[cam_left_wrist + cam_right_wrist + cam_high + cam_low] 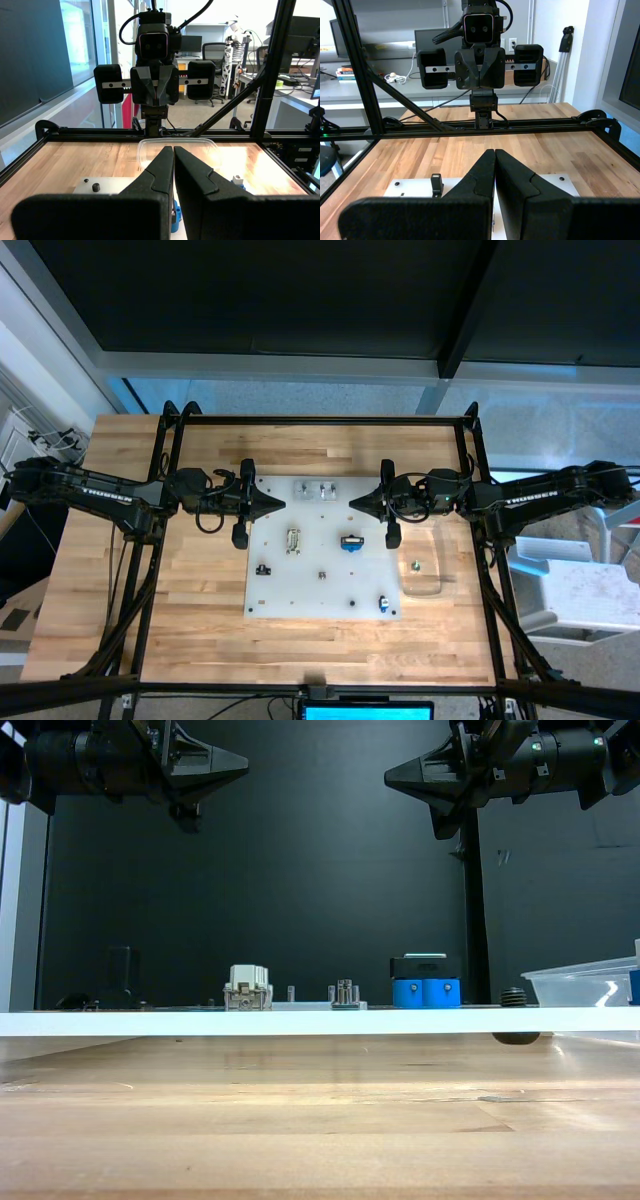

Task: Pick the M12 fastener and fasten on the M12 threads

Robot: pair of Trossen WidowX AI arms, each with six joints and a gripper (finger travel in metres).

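The small silver nut (416, 565) lies inside the clear tray (437, 585), just off the white board's right edge. The black ribbed stud (513, 997) stands bare on the board near its near right edge, also seen as a dark dot (352, 602) in the high view. My left gripper (283, 504) hangs high over the board's far left part, shut and empty. My right gripper (351, 503) faces it over the far right part, likewise shut and empty. Both hover well above the board, left gripper (245, 762) and right gripper (388, 770). Each wrist view shows its own fingers (160, 170) (482, 172) pressed together.
The white board (300, 590) carries a blue block (350, 544), a beige connector (293, 542), a small silver post (322, 576), a blue-capped piece (383, 603) and a black clip (263, 569). Black frame rails (320, 421) ring the wooden table.
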